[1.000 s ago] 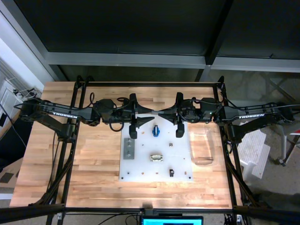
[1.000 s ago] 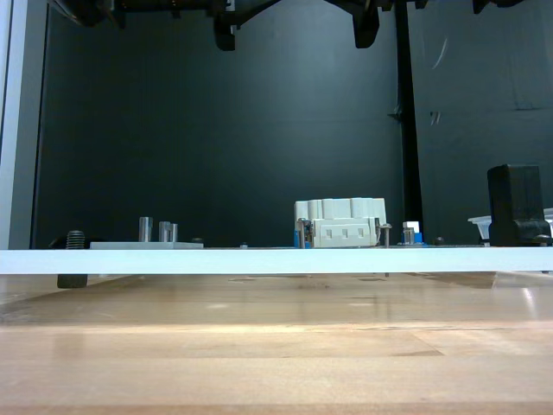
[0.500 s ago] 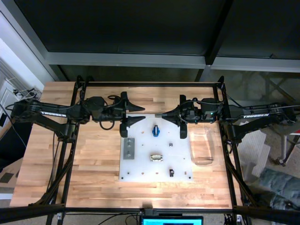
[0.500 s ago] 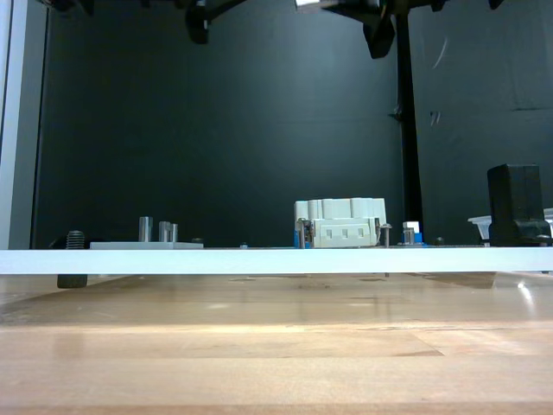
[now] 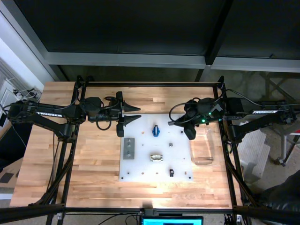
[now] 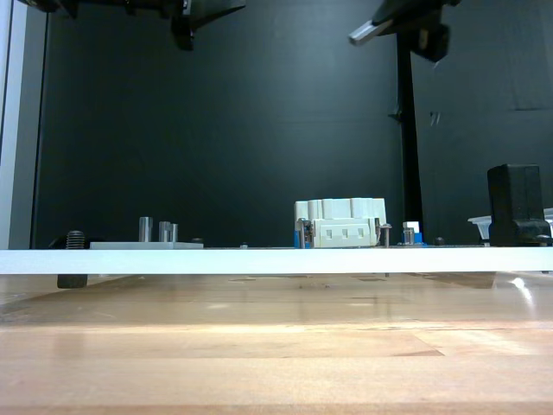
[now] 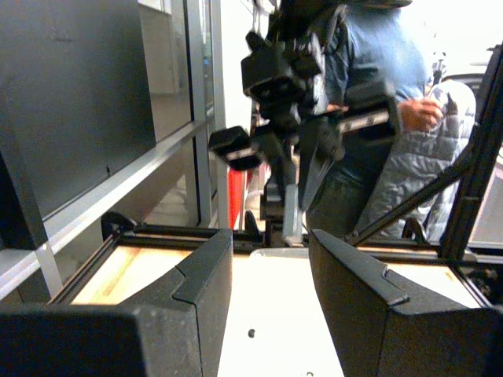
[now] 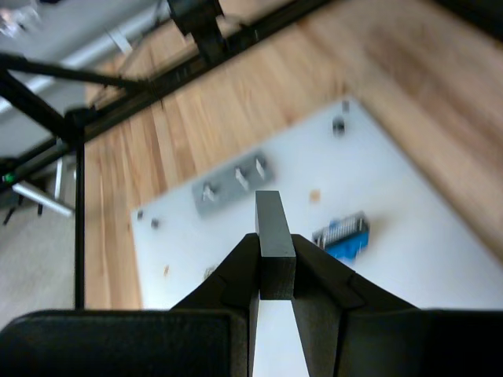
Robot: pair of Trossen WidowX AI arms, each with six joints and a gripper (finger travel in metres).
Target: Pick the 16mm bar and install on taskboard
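Bar: the bar [image 8: 275,236] is clamped between my right gripper's [image 8: 275,263] fingers, high above the board [image 5: 140,172] and clear of any seat.
Axis: its length runs out past my right fingertips, the free end dipping slightly and aimed across at my left gripper [image 5: 136,113].
Left gripper: spread wide with nothing in it, level with the right one, well apart from the bar's free end.
Nearer arm: the right (it has the bar).
Way to the board: straight below and ahead of my right fingertips; the peg plate [image 8: 232,182] and blue connector [image 8: 346,236] lie beyond the bar's tip. I cannot tell which seat is the bar's.
Writing: "TROSSEN" on my left arm [image 5: 47,112]; nothing legible on the bar or board.
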